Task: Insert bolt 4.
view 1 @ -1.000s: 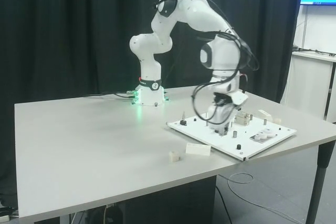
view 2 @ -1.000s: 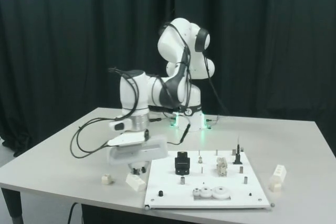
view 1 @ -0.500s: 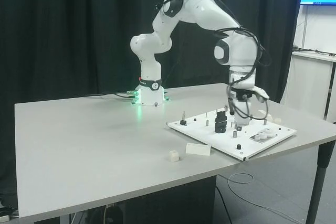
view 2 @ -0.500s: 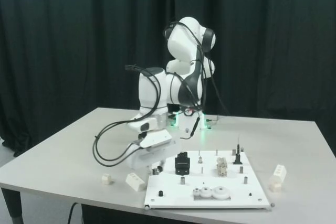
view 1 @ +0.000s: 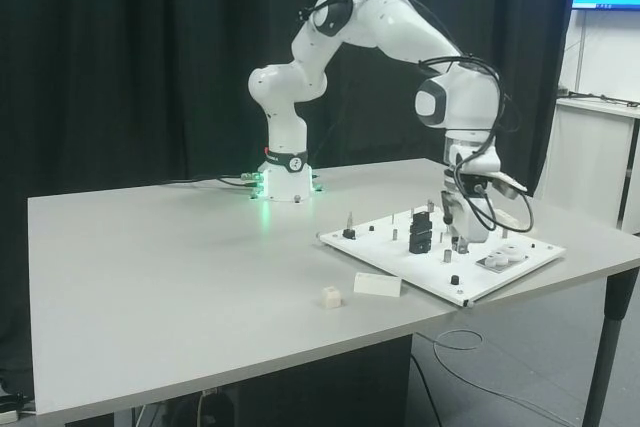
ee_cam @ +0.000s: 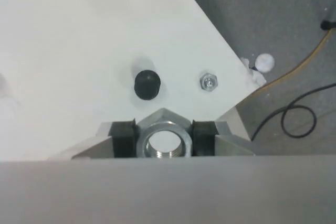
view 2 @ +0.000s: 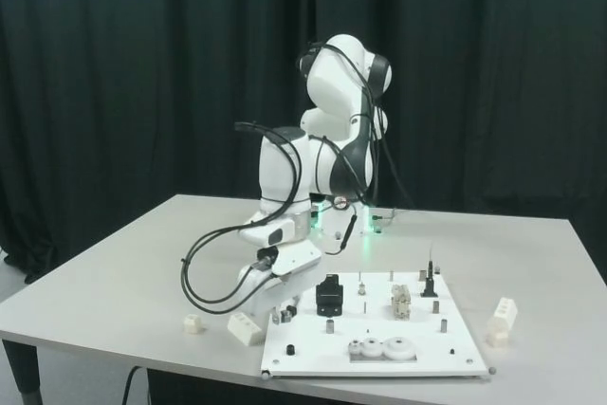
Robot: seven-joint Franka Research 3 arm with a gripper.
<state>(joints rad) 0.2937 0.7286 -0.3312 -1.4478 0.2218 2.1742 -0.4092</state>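
Observation:
My gripper is shut on a grey hexagonal metal piece with a threaded bore, the bolt, which sits between the two black pads. It hangs just above the white assembly board, near one corner. A black knob and a small hex nut sit on the board right below. In the room views the gripper is low over the board, close to the black knob.
Standing on the board are a black connector, several upright pins and white gears. Two white blocks lie on the grey table beside it, and another block lies to its right. Cables run over the floor below the corner.
The arm has swung across the board toward its front corner, with the wrist turned downward. The gripper now hangs low over the black knob.

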